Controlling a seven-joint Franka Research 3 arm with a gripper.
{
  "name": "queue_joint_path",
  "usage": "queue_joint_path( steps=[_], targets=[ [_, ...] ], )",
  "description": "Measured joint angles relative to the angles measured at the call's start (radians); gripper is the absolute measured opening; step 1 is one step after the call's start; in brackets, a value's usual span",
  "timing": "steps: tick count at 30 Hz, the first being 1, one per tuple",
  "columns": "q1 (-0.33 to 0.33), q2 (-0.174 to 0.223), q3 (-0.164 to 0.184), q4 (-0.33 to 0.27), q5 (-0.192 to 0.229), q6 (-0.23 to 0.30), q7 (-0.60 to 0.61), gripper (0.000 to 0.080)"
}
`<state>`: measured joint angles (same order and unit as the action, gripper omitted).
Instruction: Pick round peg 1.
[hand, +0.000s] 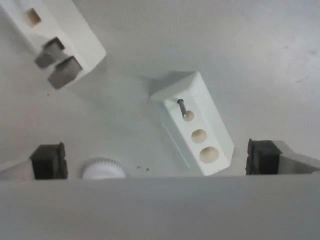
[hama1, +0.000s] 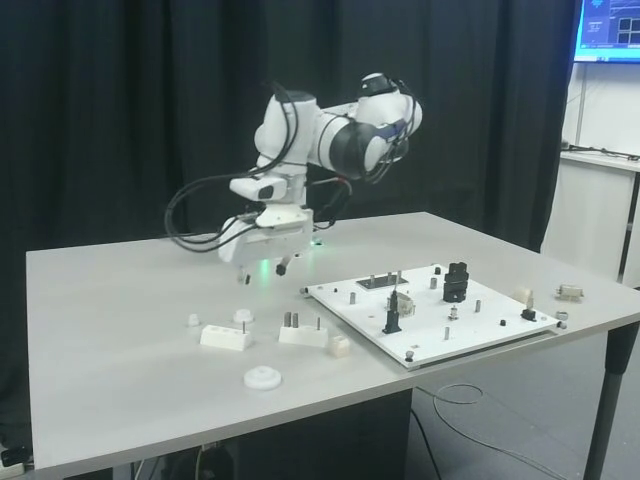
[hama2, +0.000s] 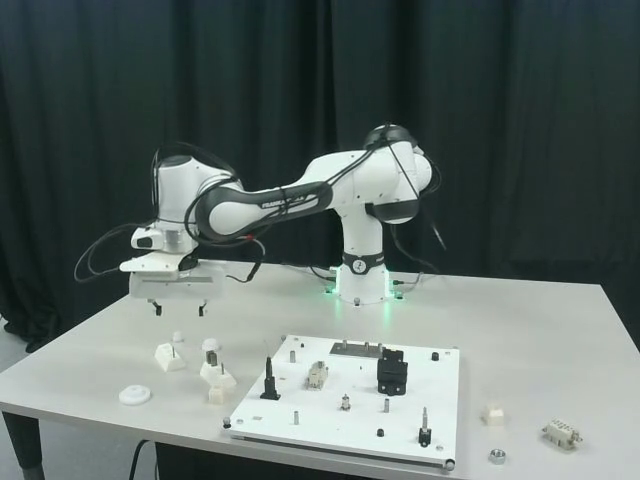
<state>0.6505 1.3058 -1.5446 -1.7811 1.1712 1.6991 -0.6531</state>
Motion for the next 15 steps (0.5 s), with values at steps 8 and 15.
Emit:
queue_joint_path(
  steps=[8,15],
  targets=[
    [-0.038,0.007,0.043,-0.014,0.047,0.024,-0.041,0.0800],
    [-0.066,0.009,0.083,-0.013,0.082,0.063,-0.048,0.0800]
  ],
)
